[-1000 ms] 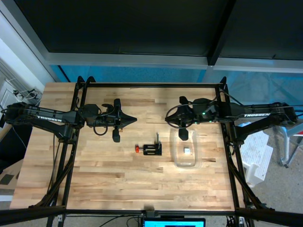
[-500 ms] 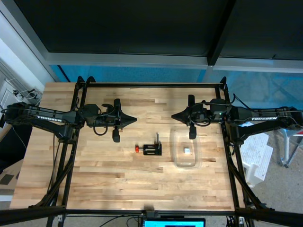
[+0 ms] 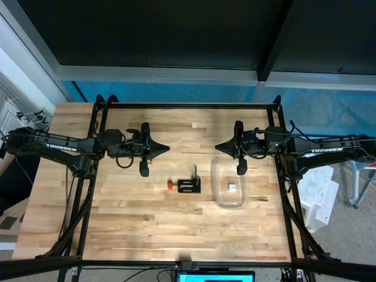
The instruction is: Pick the usb-c connector and install on the hub
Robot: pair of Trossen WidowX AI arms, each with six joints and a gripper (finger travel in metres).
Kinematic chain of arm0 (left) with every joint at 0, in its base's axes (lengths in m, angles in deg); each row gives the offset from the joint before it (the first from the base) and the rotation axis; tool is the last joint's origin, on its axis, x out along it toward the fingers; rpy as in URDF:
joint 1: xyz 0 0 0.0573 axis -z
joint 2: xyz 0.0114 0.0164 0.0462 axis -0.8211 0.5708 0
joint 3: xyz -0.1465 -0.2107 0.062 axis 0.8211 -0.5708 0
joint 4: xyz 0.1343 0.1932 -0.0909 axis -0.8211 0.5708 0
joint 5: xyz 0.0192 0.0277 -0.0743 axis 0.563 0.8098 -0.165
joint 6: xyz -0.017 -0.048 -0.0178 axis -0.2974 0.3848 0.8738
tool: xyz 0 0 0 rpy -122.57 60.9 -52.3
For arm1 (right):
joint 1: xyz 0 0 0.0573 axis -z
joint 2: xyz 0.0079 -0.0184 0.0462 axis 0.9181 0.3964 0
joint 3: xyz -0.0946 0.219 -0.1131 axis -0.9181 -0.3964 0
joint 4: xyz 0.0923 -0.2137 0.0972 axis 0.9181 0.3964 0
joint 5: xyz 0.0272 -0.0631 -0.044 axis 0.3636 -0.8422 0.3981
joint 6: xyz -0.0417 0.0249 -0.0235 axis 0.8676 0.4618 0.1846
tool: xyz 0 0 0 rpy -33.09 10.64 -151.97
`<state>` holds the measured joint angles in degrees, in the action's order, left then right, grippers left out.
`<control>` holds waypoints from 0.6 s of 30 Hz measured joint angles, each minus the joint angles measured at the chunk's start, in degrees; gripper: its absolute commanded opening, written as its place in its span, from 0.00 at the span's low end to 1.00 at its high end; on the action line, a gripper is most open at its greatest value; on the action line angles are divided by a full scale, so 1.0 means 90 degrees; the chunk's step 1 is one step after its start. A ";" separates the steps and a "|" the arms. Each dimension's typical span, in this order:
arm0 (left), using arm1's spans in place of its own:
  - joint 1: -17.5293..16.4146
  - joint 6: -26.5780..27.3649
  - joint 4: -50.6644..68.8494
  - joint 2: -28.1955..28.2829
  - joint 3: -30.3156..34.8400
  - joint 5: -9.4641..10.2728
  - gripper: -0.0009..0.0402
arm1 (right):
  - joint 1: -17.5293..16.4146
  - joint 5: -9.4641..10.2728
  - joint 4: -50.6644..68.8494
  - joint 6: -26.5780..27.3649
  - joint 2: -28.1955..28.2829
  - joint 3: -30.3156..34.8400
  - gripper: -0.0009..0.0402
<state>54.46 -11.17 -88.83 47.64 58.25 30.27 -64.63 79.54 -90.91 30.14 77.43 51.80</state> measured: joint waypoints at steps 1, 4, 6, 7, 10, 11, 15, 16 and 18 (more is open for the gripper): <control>0.0000 -0.0002 0.0000 0.0000 0.0000 0.0000 0.02 | 0.0000 0.0015 -0.0005 -0.0005 0.0000 0.0000 0.02; 0.0000 0.0000 -0.0002 0.0000 0.0002 0.0000 0.02 | 0.0000 0.0019 -0.0005 -0.0010 0.0000 0.0000 0.02; 0.0000 0.0000 0.0000 -0.0002 0.0000 0.0000 0.02 | 0.0000 0.0012 -0.0039 -0.0019 0.0000 0.0000 0.02; 0.0000 -0.0002 0.0000 0.0000 0.0000 0.0000 0.02 | 0.0000 0.0012 -0.0049 -0.0022 0.0000 0.0000 0.02; 0.0000 0.0000 0.0000 0.0000 0.0000 0.0000 0.02 | 0.0000 0.0005 -0.0066 -0.0095 0.0002 0.0002 0.02; 0.0000 0.0000 0.0000 -0.0002 0.0000 0.0000 0.02 | 0.0000 0.0002 -0.0066 -0.0124 0.0002 0.0002 0.02; 0.0000 -0.0002 0.0000 0.0000 0.0002 0.0000 0.02 | 0.0000 0.0000 -0.0073 -0.0138 0.0002 0.0002 0.02; 0.0000 0.0000 0.0000 0.0000 0.0000 0.0000 0.02 | 0.0000 0.0000 -0.0073 -0.0138 0.0002 0.0002 0.02; 0.0000 0.0000 0.0000 0.0000 0.0002 0.0000 0.02 | 0.0000 0.0000 -0.0073 -0.0138 0.0002 0.0002 0.02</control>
<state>54.46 -11.17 -88.83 47.64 58.27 30.27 -64.63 79.54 -91.56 28.90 77.45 51.82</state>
